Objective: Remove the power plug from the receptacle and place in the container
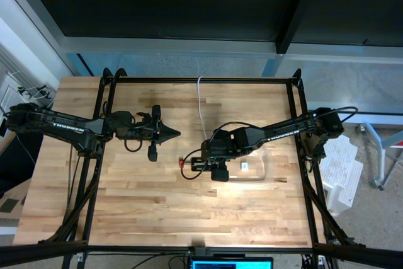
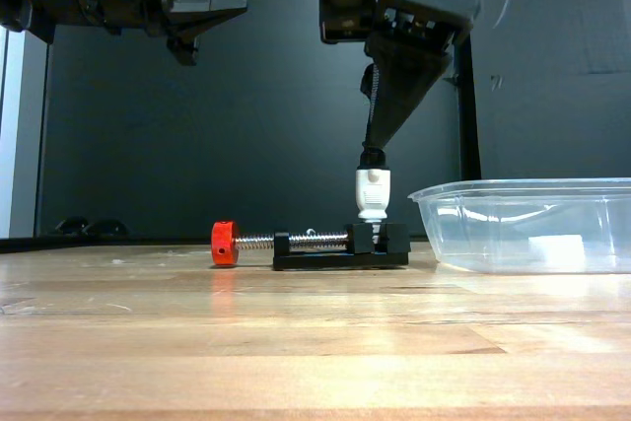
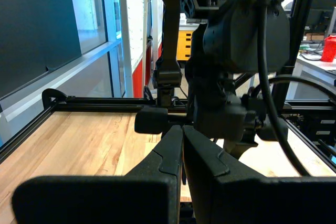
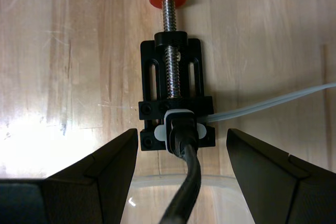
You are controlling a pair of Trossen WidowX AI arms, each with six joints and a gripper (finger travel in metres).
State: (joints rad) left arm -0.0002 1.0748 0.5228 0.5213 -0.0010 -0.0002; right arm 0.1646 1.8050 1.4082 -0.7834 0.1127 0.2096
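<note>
The power plug [image 4: 181,129] is a small black piece seated in the white receptacle [image 4: 157,136], and its black wire [image 4: 185,192] trails back toward the camera. The receptacle [image 2: 373,194] stands upright in a black vise [image 2: 340,245] with a red knob [image 2: 225,244]. My right gripper [image 4: 182,132] is open, one finger on either side of the plug without touching it. In the low view it points straight down with its tip just above the plug [image 2: 372,157]. The clear container [image 2: 532,226] lies just right of the vise. My left gripper [image 1: 173,133] hovers shut, up and to the left.
A white cable [image 1: 201,105] runs from the receptacle toward the table's far edge. A black frame [image 1: 201,80] borders the wooden table. The container [image 1: 259,169] carries a small white sticker [image 1: 244,165]. In the left wrist view the right arm [image 3: 236,51] fills the space beyond my shut left gripper [image 3: 182,136].
</note>
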